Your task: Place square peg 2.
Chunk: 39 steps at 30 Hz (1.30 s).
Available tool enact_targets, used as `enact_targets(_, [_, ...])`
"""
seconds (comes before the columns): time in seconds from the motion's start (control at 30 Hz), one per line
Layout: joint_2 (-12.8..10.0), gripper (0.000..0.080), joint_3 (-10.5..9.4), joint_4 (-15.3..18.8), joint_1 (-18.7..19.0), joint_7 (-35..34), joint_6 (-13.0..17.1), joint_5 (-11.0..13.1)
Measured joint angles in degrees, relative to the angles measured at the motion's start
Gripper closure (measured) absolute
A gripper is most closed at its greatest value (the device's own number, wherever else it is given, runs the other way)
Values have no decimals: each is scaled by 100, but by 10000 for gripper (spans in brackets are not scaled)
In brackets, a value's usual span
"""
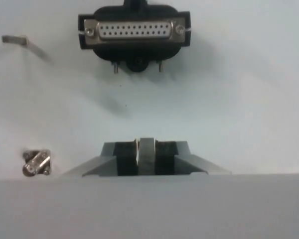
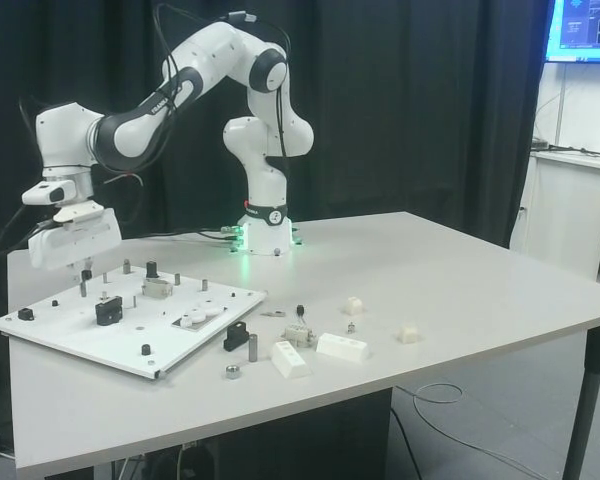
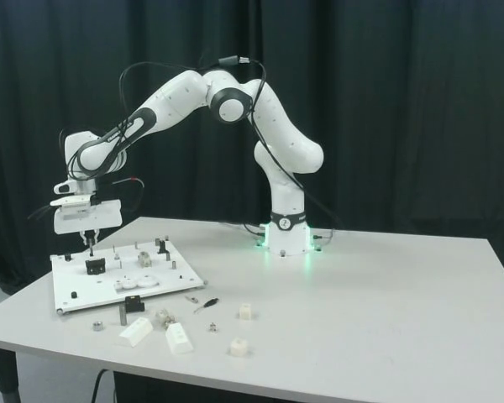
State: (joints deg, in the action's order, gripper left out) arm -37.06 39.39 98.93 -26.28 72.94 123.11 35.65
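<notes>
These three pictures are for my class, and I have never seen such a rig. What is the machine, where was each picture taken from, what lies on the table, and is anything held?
The machine is a white robot arm bolted on a grey table. Two pictures come from cameras in the room; the third looks down from the arm's wrist. At the arm's end the gripper, two fingers shut on a small grey peg, hangs over a white board carrying small parts. One of these, seen from the wrist, is a black connector with many pin holes. Beside the board, loose white blocks and small metal pieces lie on the table.
</notes>
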Motion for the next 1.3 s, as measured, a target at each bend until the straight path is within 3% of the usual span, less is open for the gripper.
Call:
enact_targets(0.2, [39,728,-33,0,81,-51,-134,127])
enact_targets(0.5, [237,728,-99,24,357,-118,-741,443])
enact_targets(0.7, [420,728,-99,86,662,-410,-1018,481])
enact_targets(1.03, [828,728,-96,494,1311,-910,-1046,481])
enact_targets(1.3, [1067,728,-89,877,1869,-1294,-876,477])
